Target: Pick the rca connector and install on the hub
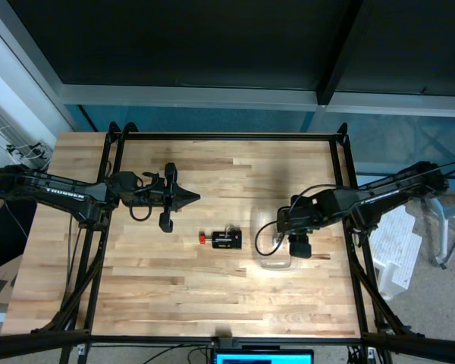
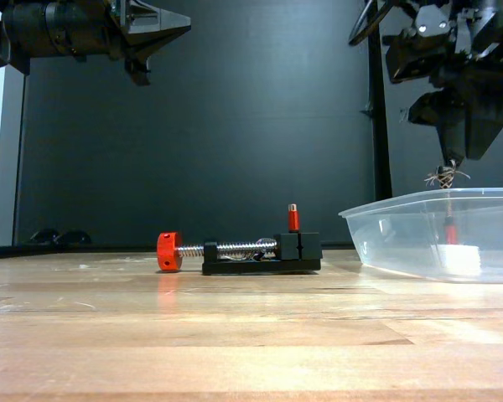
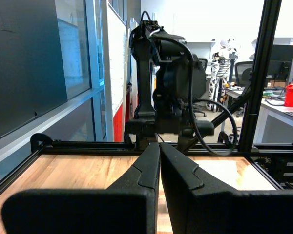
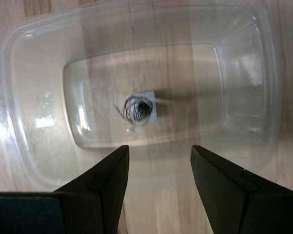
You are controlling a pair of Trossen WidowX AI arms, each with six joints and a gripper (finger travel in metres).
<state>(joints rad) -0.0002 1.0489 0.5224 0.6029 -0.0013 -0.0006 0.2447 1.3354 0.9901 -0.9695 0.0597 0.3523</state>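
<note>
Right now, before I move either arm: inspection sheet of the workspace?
Surface: wooden table, plank top.
Job's things: hub flat on the table, red stub toward the left arm's side; rca connector on a white pad inside the clear tray.
Clutter: nothing seen beyond the tray, right of the hub.
Grippers: left claw shut, raised, left of the hub; right claw open, directly above the rca connector.
Cables: black cable looping off the right claw's wrist.
Surroundings: black frame around the table; screen at the near edge.
</note>
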